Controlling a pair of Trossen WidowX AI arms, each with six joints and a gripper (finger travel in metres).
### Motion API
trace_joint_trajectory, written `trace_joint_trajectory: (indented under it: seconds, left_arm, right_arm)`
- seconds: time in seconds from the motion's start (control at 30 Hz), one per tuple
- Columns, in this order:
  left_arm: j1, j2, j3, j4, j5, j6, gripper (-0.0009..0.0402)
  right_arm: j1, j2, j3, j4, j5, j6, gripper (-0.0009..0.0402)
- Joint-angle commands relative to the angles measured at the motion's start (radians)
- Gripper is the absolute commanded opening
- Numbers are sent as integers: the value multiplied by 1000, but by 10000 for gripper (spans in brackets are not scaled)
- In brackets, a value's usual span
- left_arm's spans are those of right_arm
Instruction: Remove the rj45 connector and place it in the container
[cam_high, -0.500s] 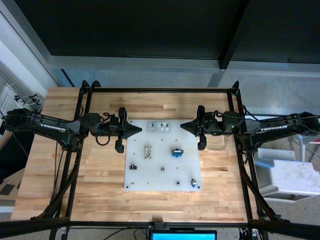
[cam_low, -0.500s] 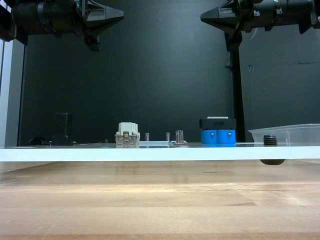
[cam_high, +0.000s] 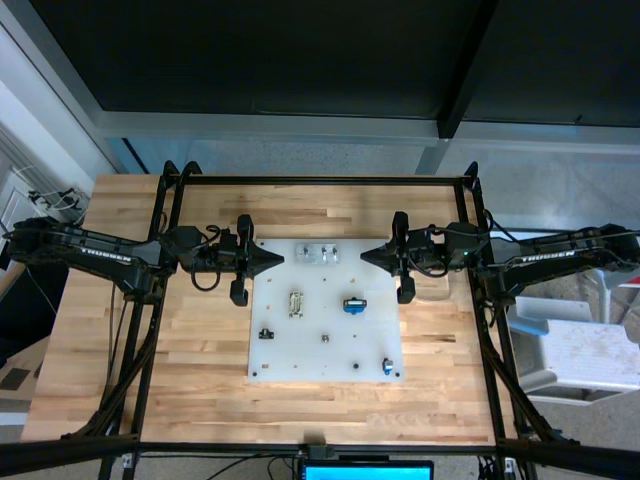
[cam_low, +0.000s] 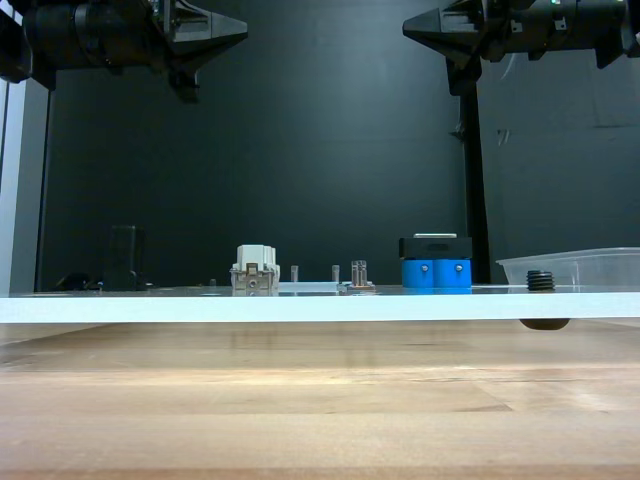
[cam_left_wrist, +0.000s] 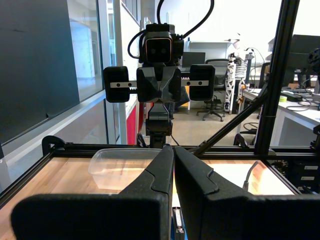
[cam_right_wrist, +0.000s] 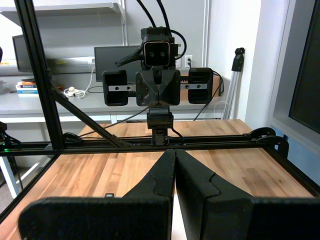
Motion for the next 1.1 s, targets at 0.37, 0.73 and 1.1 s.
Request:
trace_joint_trajectory:
  seconds: [0.37,0.73,1.1]
  left_arm:
    - [0,0,0,0,0,0,1]
    - [0,0,0,0,0,0,1]
    - [0,0,0,0,0,0,1]
  right_arm:
    - [39,18,272,-613,11,32,0]
    - [113,87,471,-1094,36,50,0]
    - [193,95,533,-1350,38,134,0]
